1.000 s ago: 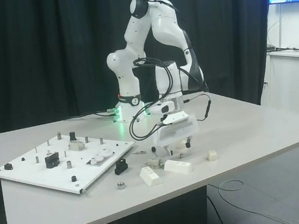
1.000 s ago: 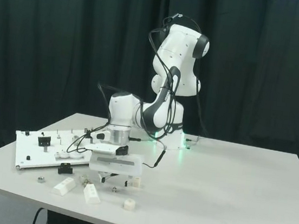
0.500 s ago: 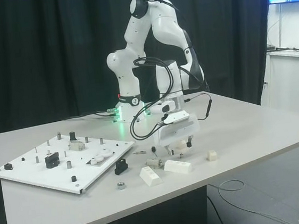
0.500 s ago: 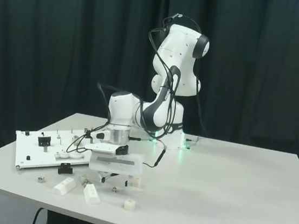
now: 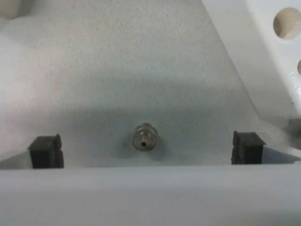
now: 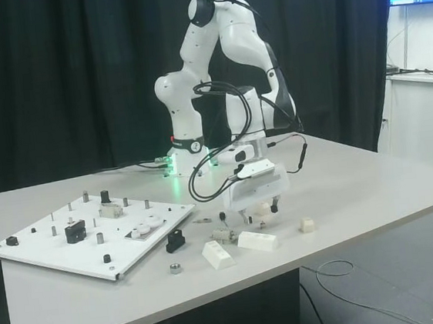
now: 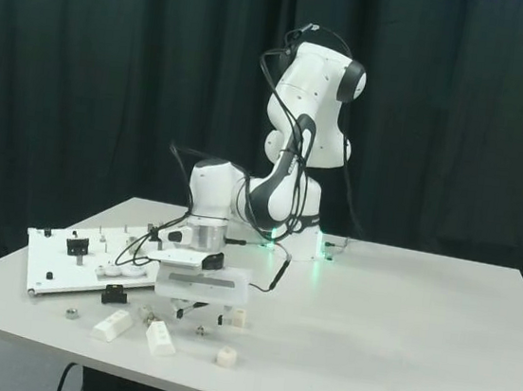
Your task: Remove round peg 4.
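Note:
A small grey metal round peg stands on end on the grey table, seen from above in the wrist view. My gripper hangs open just over it. The black fingertips stand wide apart on either side of the peg and touch nothing. In the room views the gripper is low over the table, to the right of the white peg board. A corner of that board with round holes shows in the wrist view.
Two white blocks and a small white piece lie in front of the gripper. A black part, a nut and a small metal part lie beside the board. Several pegs and black parts stand on the board.
The gripper has risen slightly above the table. Nothing else has moved.

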`<state>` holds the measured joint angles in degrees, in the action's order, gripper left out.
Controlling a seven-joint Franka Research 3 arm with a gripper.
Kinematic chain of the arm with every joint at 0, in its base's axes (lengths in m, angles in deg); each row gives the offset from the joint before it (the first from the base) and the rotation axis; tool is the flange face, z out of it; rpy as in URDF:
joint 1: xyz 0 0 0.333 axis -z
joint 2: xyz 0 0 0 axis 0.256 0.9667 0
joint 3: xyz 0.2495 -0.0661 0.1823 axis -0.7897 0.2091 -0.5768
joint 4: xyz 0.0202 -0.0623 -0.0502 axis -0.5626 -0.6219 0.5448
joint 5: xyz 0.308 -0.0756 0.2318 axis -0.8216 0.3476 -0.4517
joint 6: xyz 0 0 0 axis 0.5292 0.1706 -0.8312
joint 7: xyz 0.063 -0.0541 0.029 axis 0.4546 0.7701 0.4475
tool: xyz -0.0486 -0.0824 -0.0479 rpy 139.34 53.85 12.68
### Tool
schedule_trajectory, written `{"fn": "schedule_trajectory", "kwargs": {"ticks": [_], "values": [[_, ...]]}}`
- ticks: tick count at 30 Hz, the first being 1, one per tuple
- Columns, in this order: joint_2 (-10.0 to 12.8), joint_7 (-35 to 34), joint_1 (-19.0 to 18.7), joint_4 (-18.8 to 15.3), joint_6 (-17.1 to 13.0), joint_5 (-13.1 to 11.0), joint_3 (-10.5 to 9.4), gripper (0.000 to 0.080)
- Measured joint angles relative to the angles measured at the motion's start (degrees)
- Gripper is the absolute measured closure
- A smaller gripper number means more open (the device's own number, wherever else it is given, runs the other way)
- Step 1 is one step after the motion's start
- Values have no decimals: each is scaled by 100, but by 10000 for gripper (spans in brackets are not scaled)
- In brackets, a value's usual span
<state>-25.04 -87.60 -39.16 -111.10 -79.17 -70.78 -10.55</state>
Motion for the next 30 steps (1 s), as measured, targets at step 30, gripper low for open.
{"fn": "schedule_trajectory", "kwargs": {"ticks": [30], "values": [[-2, 6, 5, 159, 99, 188, 73, 3]]}}
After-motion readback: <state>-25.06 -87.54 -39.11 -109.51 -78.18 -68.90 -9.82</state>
